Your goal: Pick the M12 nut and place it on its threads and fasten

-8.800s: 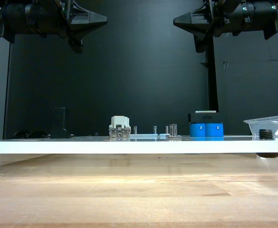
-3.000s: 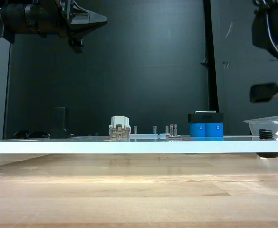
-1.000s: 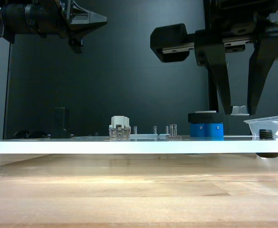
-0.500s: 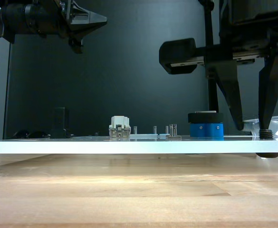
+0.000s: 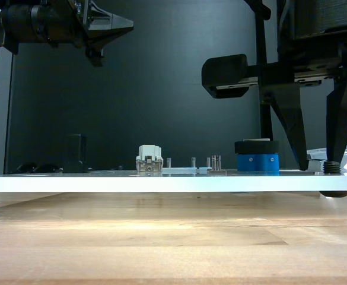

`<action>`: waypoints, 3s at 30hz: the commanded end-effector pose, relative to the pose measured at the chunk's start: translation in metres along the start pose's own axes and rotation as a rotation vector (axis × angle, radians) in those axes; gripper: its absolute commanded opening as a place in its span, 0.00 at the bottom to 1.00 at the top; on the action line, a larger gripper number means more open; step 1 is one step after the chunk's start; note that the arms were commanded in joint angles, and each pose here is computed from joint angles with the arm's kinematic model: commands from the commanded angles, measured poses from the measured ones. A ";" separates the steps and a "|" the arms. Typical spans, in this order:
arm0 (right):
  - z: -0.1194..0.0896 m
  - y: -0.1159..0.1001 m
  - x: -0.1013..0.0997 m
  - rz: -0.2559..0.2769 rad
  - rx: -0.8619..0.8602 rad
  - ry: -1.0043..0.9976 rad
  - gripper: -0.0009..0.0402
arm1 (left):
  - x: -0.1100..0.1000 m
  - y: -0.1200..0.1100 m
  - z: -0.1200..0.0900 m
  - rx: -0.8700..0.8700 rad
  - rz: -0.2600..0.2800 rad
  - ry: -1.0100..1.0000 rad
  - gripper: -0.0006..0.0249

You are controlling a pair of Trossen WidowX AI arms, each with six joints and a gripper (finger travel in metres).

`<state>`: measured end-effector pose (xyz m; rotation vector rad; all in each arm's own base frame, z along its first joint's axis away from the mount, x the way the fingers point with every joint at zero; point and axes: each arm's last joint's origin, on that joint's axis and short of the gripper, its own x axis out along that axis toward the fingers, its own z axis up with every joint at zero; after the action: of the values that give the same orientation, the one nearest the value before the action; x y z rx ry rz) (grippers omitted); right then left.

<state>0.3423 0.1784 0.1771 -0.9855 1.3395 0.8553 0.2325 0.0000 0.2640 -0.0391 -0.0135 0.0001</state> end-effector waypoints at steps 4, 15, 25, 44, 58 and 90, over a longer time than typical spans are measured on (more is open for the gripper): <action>0.001 0.000 0.000 -0.007 0.158 -0.008 0.02 | 0.000 0.000 0.000 0.000 0.000 0.000 0.02; 0.000 -0.001 0.001 -0.006 0.278 -0.006 0.02 | 0.000 0.000 0.000 0.000 0.000 0.000 0.02; 0.000 -0.001 0.001 -0.005 0.401 -0.007 0.02 | 0.000 0.000 0.000 0.000 0.000 0.000 0.03; 0.000 0.000 0.001 -0.005 0.414 -0.006 0.02 | 0.000 0.000 0.000 0.000 0.000 0.000 0.02; 0.000 0.000 -0.001 -0.007 0.467 -0.011 0.02 | 0.000 0.000 0.000 0.000 0.000 0.000 0.03; 0.001 0.013 -0.059 -0.014 -0.149 -0.087 0.02 | 0.000 0.000 0.000 0.000 0.000 0.000 0.02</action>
<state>0.3272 0.1867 0.2351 -1.0510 1.2147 0.9750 0.2325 0.0000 0.2639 -0.0395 -0.0136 0.0005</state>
